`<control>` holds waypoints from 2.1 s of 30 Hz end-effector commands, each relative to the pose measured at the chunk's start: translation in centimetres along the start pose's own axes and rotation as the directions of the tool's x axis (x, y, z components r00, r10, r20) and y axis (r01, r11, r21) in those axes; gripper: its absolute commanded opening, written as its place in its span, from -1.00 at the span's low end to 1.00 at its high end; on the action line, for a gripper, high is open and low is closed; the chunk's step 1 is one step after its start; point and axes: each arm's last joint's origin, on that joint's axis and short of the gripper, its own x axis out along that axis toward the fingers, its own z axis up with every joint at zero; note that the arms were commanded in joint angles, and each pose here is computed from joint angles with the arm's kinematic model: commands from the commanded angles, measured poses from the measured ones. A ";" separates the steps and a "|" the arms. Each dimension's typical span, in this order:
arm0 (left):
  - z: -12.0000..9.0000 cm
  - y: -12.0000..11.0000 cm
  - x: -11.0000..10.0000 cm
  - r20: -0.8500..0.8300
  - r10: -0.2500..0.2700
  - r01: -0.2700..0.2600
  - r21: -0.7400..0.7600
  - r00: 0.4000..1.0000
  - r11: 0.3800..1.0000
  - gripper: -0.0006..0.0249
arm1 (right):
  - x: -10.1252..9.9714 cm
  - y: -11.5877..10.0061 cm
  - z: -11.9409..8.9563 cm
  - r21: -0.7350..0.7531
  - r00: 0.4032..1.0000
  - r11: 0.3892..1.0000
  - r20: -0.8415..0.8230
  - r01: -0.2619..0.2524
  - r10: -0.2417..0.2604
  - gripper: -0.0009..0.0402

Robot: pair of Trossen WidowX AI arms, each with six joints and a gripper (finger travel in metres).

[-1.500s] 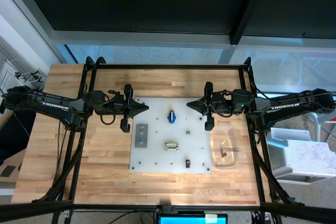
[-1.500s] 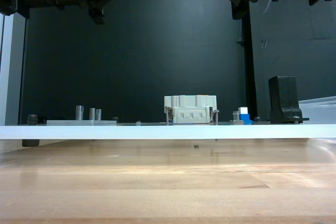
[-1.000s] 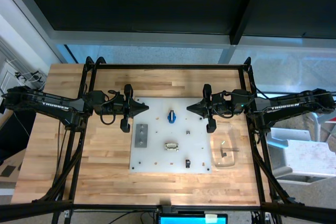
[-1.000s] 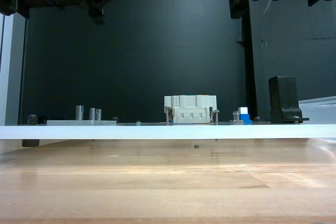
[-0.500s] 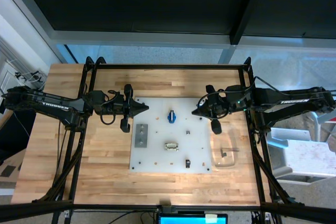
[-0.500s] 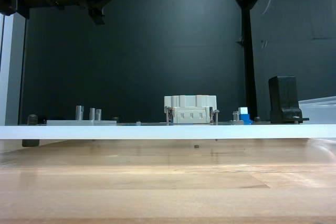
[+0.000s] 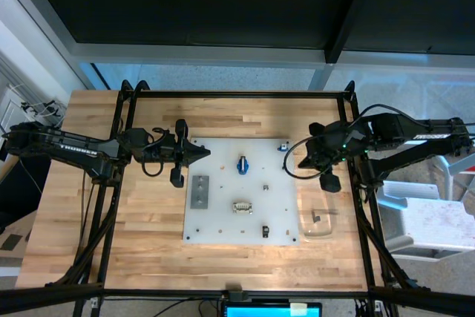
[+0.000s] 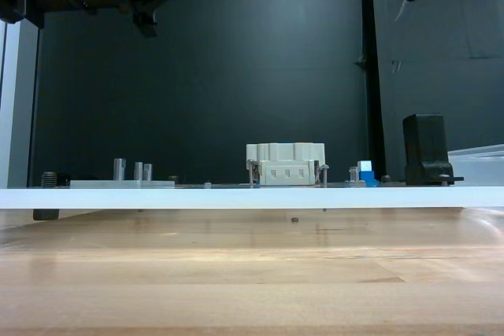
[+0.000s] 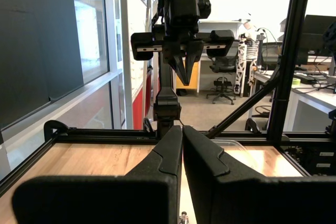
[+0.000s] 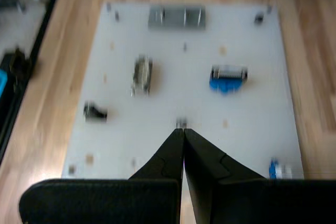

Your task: Pick the 16mm bar and place in it's hole on the taskboard

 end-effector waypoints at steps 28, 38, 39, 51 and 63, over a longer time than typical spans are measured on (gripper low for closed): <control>0.0 0.0 0.0 0.000 0.000 0.000 0.000 1.000 1.000 -0.95 | 0.9 3.1 -2.0 -0.079 0.871 0.996 -0.487 0.030 -0.065 -0.96; 0.0 0.0 0.0 0.000 0.000 0.000 0.000 1.000 1.000 -0.95 | 3.9 5.3 -3.9 -0.163 0.812 0.986 -0.571 0.033 -0.122 -0.93; 0.0 0.0 0.0 0.000 0.000 0.000 0.000 1.000 1.000 -0.95 | 4.3 5.6 -4.1 -0.171 0.814 0.985 -0.569 0.025 -0.119 -0.91; 0.0 0.0 0.0 0.000 0.000 0.000 0.000 1.000 1.000 -0.95 | 7.8 7.6 -6.4 -0.098 0.801 0.994 -0.592 0.043 -0.093 -0.25; 0.0 0.0 0.0 0.000 0.000 0.000 0.000 1.000 1.000 -0.95 | 9.9 9.8 -7.9 -0.130 0.783 0.991 -0.614 0.021 -0.097 0.17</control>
